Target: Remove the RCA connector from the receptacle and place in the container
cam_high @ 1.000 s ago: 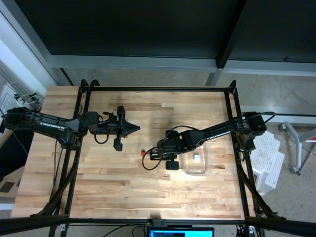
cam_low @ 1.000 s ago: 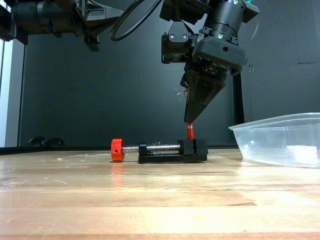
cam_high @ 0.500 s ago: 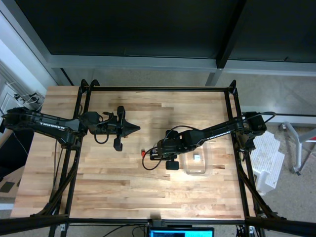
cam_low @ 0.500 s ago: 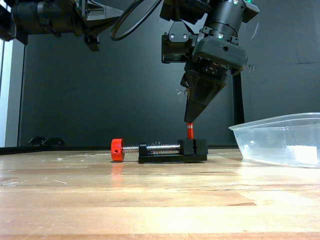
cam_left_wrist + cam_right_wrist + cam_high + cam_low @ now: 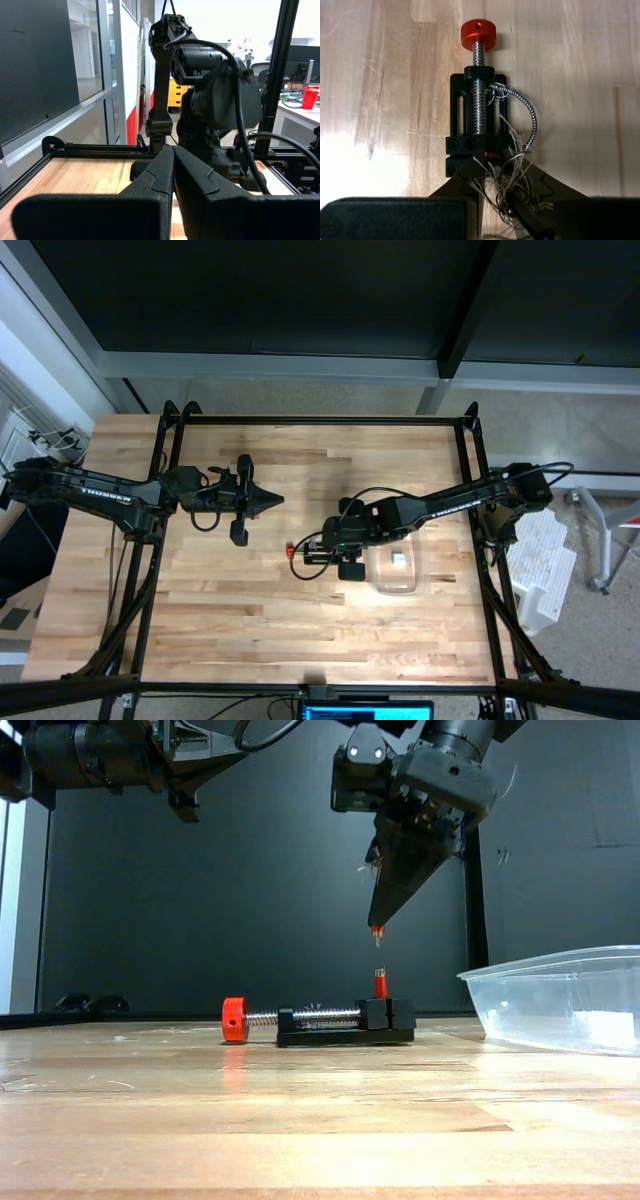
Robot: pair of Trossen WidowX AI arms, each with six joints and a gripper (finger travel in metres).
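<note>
- The plug [image 5: 377,932] stood upright with its long axis vertical, silvery pin pointing straight down and red end up between the fingertips
- It looked tiny and slim: a dab of red with a short silver tip, far thinner than the fingers that held it
- The right gripper [image 5: 378,923] pinched the plug at its very tip; its tapered fingers pointed down at a slight tilt, in the air above the block's right end
- The plug hung clear of the block [image 5: 345,1018], with open air between its pin and a red stub [image 5: 380,983] that stood upright on the block directly beneath
- The block lay flat on the table [image 5: 250,620], its long axis left to right in the low view, with a red knob [image 5: 234,1019] at the left end on a silvery screw
- In the right wrist view the block ran away from the camera, knob at the far end, and a frayed braided wire [image 5: 532,117] arched beside it; the plug could not be made out among the loose strands
- The tray [image 5: 560,995] sat on the table to the right of the block, apart from it, with a small white piece [image 5: 608,1025] inside
- The left gripper [image 5: 173,150] hung high over the table's left half, well apart from the block, its fingers pressed together
</note>
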